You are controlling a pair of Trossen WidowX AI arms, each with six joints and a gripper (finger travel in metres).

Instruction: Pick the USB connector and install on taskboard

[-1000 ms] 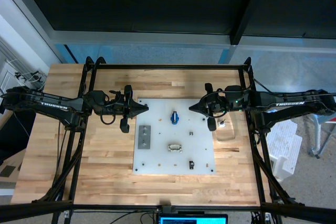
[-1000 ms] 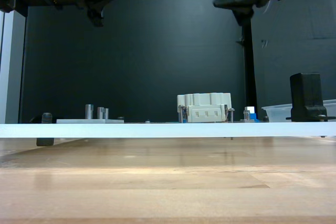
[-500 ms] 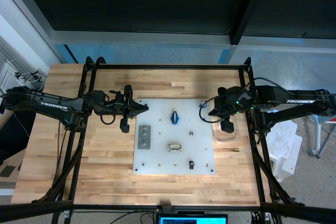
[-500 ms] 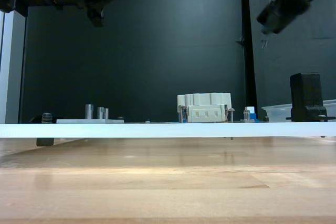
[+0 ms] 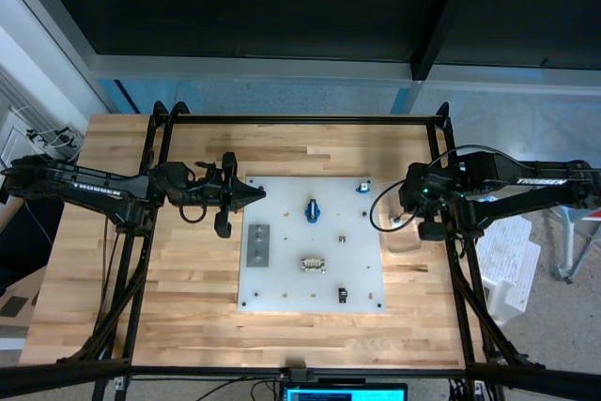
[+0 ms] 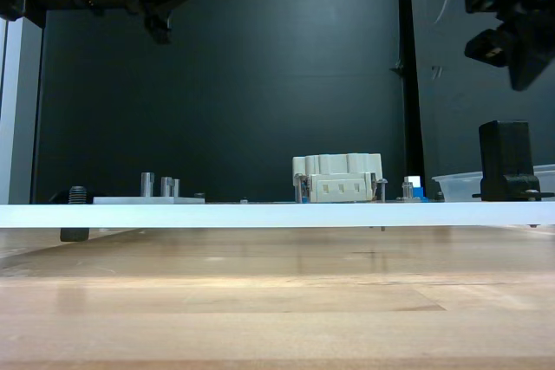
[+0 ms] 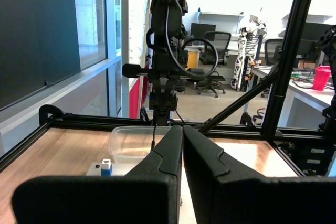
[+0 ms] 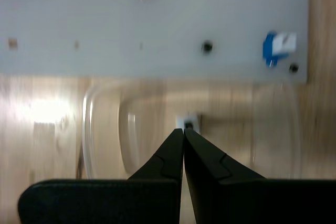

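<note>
Left end effector (image 5: 254, 193) hovers high above the left edge of the taskboard (image 5: 282, 274), fingers pressed together, nothing between them. Right end effector (image 8: 184, 129) hangs over a clear plastic tray (image 8: 86, 129) that sits on the counter (image 5: 188, 288) just beside the board's right edge; its fingers are also pressed together and carry nothing. The USB connector (image 8: 188, 123), a small pale piece, lies inside the tray, right below the fingertips and apart from them. On the board: grey metal block (image 5: 257, 244), blue part (image 5: 312, 210), D-shaped socket (image 5: 313, 265), small black part (image 5: 343, 295). A small blue-and-white piece (image 8: 278, 45) stands at the far right corner.
</note>
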